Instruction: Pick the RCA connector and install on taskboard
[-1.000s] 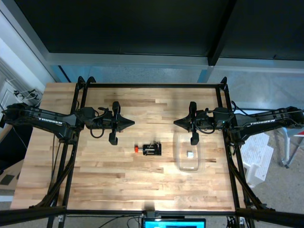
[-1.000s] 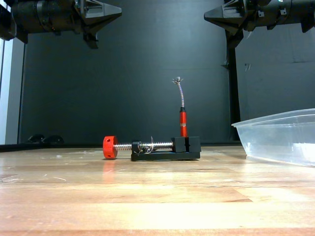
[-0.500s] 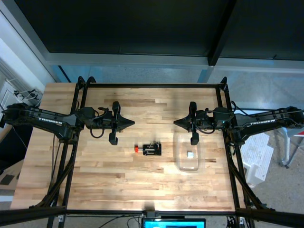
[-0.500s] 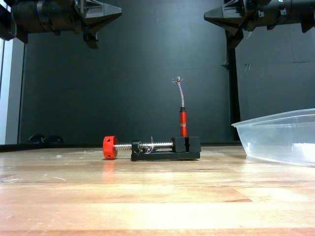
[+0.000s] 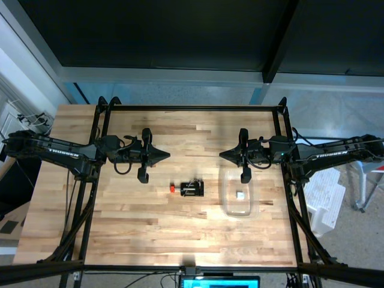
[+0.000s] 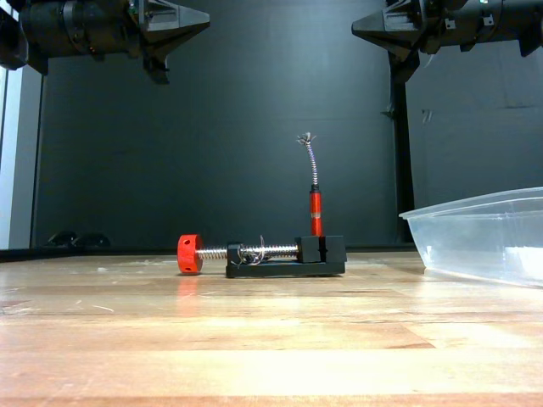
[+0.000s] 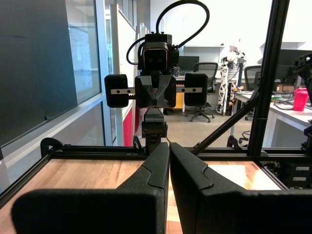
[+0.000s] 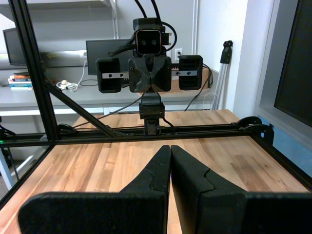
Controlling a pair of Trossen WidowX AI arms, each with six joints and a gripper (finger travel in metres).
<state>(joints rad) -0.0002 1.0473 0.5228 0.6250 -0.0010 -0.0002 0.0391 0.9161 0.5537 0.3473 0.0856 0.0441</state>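
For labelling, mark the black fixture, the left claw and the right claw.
black fixture [image 5: 193, 189]: high view, on its black body.
left claw [image 5: 167, 156]: high view, at its shut tips, high above the table, left of the fixture.
right claw [image 5: 222, 156]: high view, at its shut tips, high above the table, right of the fixture.

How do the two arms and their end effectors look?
The left arm and right arm are black with white TROSSEN lettering. The left end effector, above the table's left half, and right end effector, above its right half, have wedge-shaped black fingers.
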